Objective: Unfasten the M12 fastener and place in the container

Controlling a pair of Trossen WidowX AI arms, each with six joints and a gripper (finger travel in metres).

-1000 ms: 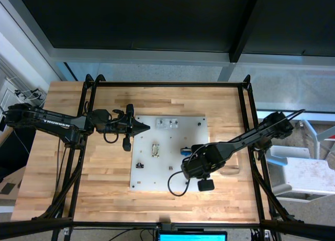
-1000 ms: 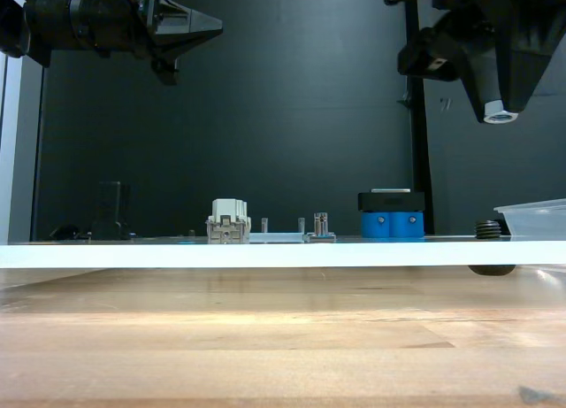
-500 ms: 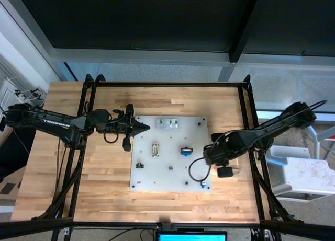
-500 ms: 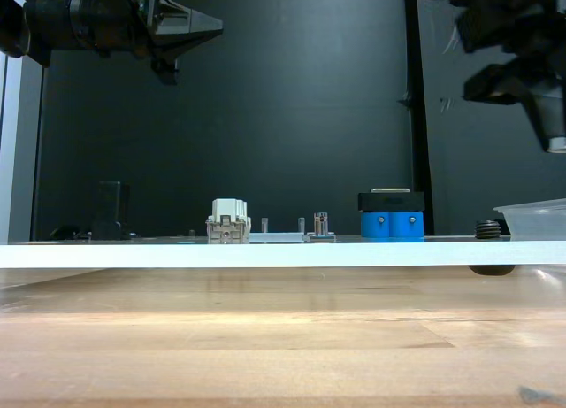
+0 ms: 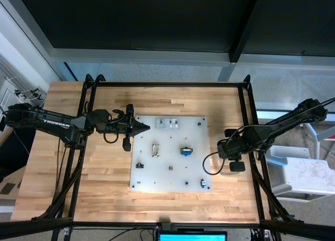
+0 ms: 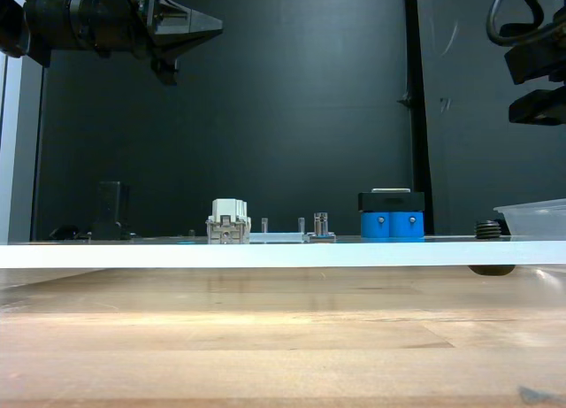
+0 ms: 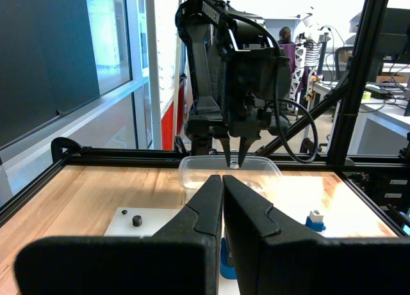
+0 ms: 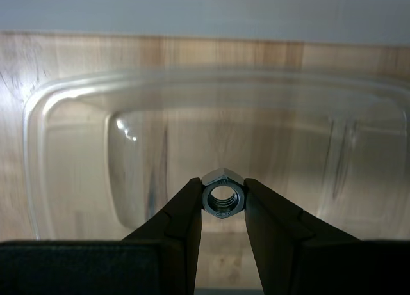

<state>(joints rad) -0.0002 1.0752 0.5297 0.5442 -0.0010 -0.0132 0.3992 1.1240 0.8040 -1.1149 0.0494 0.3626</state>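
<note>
Matte black all over. White "TROSSEN" lettering along left arm [image 5: 49, 122]; loose looped black cable [image 7: 313, 132] under right arm [image 5: 272, 127]. Long tapered wedge fingers [image 8: 186, 212] on right end effector [image 8: 223, 200], right of white board [image 5: 167, 170]; same on left end effector [image 5: 145, 127], left of board.

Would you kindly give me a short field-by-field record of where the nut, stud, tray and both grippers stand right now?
nut: held above the tray
stud: bare, ribs showing, on the board
tray: right of the board, under the right gripper
right gripper: shut on nut, raised over the tray
left gripper: shut, parked high at the board's left edge
</note>
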